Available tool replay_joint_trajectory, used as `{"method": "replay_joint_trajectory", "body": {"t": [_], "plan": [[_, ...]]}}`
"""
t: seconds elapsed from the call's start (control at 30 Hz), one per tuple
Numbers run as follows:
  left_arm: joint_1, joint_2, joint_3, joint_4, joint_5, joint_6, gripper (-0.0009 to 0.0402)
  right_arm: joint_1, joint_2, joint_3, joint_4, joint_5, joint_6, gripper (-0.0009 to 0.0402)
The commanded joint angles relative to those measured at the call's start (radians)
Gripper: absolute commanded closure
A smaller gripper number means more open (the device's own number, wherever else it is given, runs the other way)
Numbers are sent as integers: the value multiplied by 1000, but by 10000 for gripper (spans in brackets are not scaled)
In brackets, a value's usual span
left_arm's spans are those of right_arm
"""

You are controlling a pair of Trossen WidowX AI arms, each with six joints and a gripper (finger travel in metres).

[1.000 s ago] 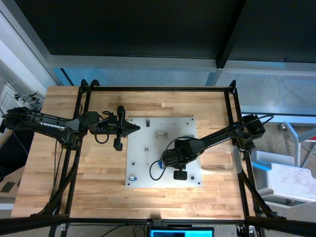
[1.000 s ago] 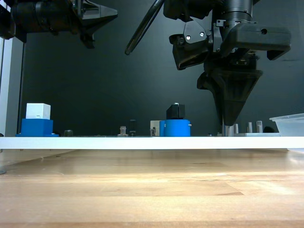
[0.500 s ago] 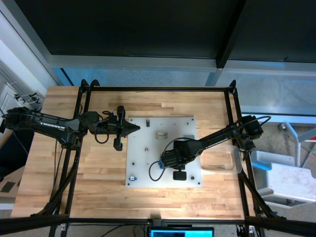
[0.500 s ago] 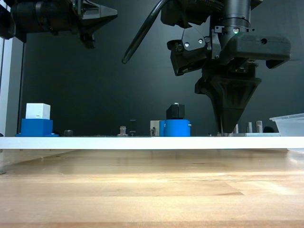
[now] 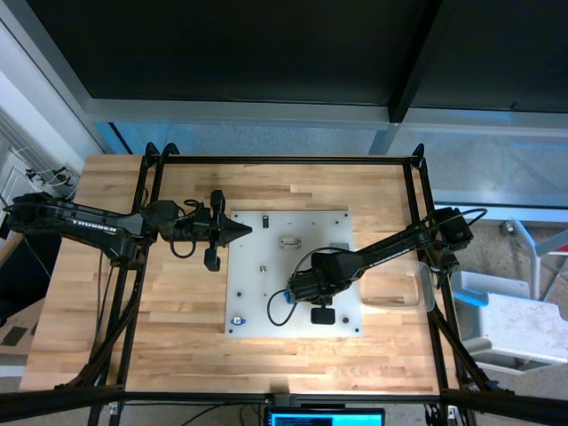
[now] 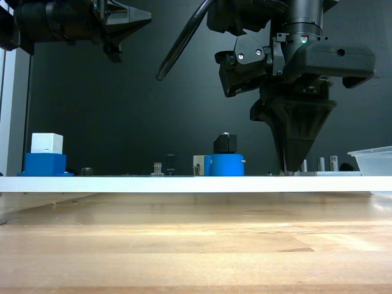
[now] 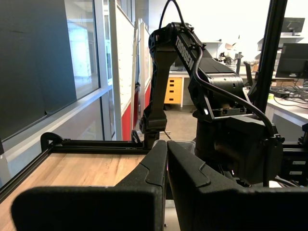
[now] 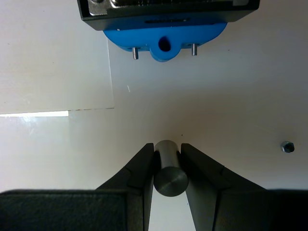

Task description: Pick the 16mm cylinder and place it in the taskboard

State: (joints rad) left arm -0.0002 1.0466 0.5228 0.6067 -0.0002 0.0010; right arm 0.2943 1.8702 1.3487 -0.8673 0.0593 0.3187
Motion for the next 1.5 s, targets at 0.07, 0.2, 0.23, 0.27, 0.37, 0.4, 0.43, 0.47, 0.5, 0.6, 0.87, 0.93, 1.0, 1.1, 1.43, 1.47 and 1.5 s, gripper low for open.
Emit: {"method": "replay_joint_trajectory", "body": {"t": [0.07, 0.2, 0.23, 0.27, 0.37, 0.4, 0.43, 0.47, 0.5, 0.6, 0.87, 0.93, 1.0, 1.1, 1.43, 1.47, 1.5], "plan": [[0, 0, 0, 0, 0, 0, 393, 0, -1, 2, 2, 0, -3, 344], [0, 0, 0, 0, 0, 0, 393, 0, -2, 2, 2, 0, -6, 296], [0, 0, 0, 0, 0, 0, 393, 0, -2, 2, 2, 0, -6, 284], [0, 0, 0, 0, 0, 0, 393, 1, -4, 2, 2, 0, -6, 274], [0, 0, 0, 0, 0, 0, 393, 1, -14, 2, -1, 0, -14, 247], [0, 0, 0, 0, 0, 0, 393, 1, -18, 2, -2, 1, -14, 241], [0, 0, 0, 0, 0, 0, 393, 1, -21, 2, -3, 0, -14, 234], [0, 0, 0, 0, 0, 0, 393, 1, -27, 2, -7, 1, -14, 229], [0, 0, 0, 0, 0, 0, 393, 1, -31, 2, -10, 1, -15, 225], [0, 0, 0, 0, 0, 0, 393, 2, -46, 2, -23, 1, -15, 218], [0, 0, 0, 0, 0, 0, 393, 3, -113, 2, -84, 0, -21, 217], [0, 0, 0, 0, 0, 0, 393, 3, -130, 2, -98, 0, -21, 217], [0, 0, 0, 0, 0, 0, 393, 4, -146, 2, -109, 0, -21, 217], [0, 0, 0, 0, 0, 0, 393, 5, -165, 2, -127, 0, -22, 217], [0, 0, 0, 0, 0, 0, 393, 5, -222, 2, -143, 0, -21, 217], [0, 0, 0, 0, 0, 0, 393, 5, -227, 2, -142, 0, -21, 217], [0, 0, 0, 0, 0, 0, 393, 5, -229, 2, -142, 0, -21, 217]]}}
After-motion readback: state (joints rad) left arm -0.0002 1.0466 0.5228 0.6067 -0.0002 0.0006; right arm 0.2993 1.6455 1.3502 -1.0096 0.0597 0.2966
